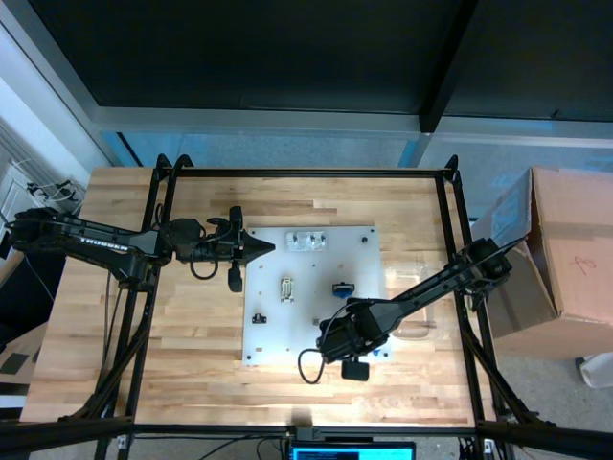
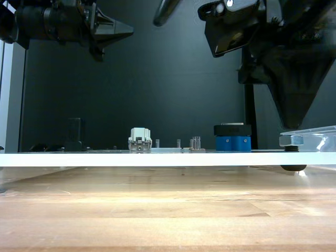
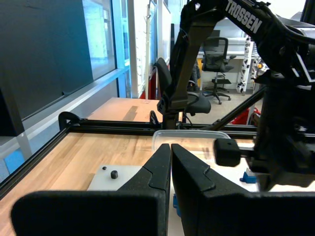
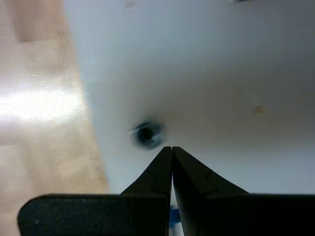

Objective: Unfasten the M12 nut and place it in the container

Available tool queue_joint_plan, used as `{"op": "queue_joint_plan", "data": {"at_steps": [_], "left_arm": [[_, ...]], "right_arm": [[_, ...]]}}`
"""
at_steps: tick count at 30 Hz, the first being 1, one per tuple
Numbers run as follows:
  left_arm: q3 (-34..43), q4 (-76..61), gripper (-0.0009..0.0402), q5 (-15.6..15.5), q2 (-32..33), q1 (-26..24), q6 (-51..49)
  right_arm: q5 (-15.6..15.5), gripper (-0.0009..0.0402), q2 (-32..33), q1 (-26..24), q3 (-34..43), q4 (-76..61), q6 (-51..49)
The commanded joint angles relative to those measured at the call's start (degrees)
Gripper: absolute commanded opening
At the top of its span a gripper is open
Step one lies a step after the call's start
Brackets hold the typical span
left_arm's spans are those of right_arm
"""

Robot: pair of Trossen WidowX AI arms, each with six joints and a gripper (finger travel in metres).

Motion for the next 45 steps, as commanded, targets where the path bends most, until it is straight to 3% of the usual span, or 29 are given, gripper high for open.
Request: {"op": "queue_joint_plan", "data": {"at_steps": [1, 4, 33, 45], "left_arm": [[0.0, 0.0, 0.0, 0.0, 0.0, 0.0, 0.0], [0.0, -0.1, 0.0, 0.0, 0.0, 0.0, 0.0], [0.0, 0.0, 0.0, 0.0, 0.0, 0.0, 0.0], [0.0, 0.0, 0.0, 0.0, 0.0, 0.0, 0.0]], "right_arm": [[-6.1, 0.0, -0.3, 0.0, 0.3, 1.7, -0.1], [-7.8, 0.0, -0.3, 0.0, 0.2, 3.2, -0.2], [-1.1, 0.0, 3.0, 0.0, -0.7, 5.3, -0.1], [-0.7, 0.0, 2.9, 0.0, -0.7, 4.2, -0.3]]}}
